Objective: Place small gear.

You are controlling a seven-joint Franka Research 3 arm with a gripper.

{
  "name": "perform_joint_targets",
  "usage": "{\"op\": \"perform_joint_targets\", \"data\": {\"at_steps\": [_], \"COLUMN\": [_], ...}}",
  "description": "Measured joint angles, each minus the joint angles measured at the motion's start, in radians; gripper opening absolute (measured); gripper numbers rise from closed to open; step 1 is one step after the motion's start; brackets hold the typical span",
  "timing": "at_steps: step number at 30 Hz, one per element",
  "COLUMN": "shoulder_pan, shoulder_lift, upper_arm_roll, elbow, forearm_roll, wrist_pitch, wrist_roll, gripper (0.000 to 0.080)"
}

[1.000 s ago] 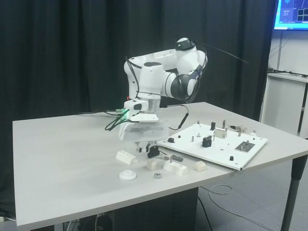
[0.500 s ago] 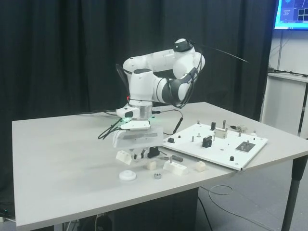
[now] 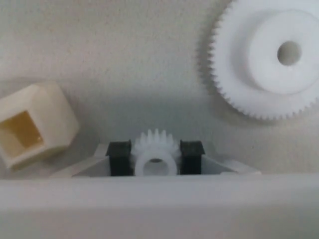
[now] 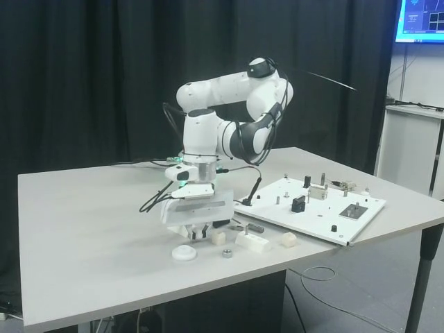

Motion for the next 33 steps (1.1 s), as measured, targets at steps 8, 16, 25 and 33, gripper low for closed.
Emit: {"op": "perform_joint_targets", "data": {"at_steps": [8, 16, 25, 33], "shoulder_pan": [-0.018, -0.029, -0.031, -0.023], "shoulder_lift": [0.000, 0.000, -0.001, -0.002], "upper_arm_roll": [0.018, 0.025, 0.013, -0.020], "elbow": [0.023, 0.038, 0.046, 0.049], "forearm_roll": [0.000, -0.002, -0.013, -0.029], "wrist_pitch": [0.011, 0.025, 0.025, -0.013], "wrist_roll": [-0.010, -0.027, -0.031, -0.031], "gripper": [0.0205, 0.0357, 0.0762, 0.0792]}}
